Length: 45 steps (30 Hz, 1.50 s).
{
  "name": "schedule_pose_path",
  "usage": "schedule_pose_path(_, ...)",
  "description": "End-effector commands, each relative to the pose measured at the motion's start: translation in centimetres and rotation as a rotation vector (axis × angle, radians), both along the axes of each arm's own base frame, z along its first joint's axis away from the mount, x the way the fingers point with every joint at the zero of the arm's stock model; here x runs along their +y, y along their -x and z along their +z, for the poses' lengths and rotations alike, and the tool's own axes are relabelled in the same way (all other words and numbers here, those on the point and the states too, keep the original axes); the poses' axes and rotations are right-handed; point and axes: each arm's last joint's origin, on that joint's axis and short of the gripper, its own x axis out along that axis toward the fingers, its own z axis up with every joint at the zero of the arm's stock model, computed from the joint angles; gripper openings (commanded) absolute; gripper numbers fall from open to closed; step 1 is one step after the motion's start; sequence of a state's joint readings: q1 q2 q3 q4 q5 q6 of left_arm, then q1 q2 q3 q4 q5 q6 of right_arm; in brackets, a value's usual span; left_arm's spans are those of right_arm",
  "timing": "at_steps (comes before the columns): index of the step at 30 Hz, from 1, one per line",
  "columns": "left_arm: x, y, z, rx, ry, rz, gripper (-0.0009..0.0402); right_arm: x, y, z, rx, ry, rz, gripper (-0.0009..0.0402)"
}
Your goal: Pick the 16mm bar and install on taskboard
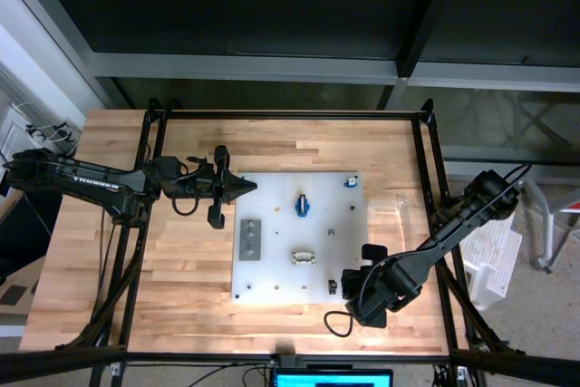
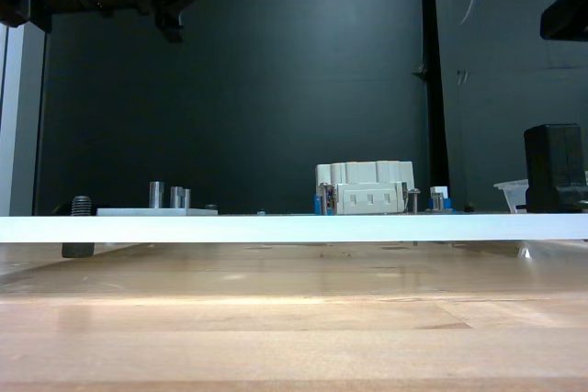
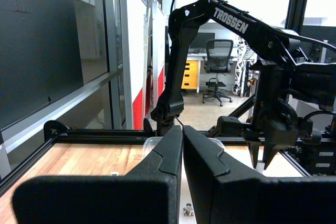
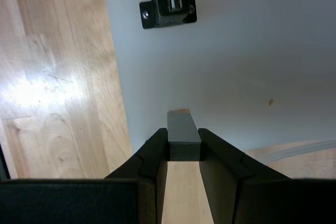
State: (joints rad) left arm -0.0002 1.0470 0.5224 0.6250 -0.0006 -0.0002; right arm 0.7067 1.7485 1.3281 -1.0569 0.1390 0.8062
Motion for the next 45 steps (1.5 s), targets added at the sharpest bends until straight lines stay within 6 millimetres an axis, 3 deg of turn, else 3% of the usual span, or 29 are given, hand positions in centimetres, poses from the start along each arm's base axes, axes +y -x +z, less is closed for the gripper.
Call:
schedule_pose_path(1, 0.0, 0.0, 0.0, -0.001, 0.000, 0.000, 0.0000, -0.1, 0.1, -0.5, 0.004, 0.005, 0.002, 0.0000)
schedule_pose_path(45, 0.0, 0.0, 0.0, -0.001, 0.000, 0.000, 0.0000, -0.3, 0.3, -1.9, -0.014, 0.009, 0.000, 0.0000)
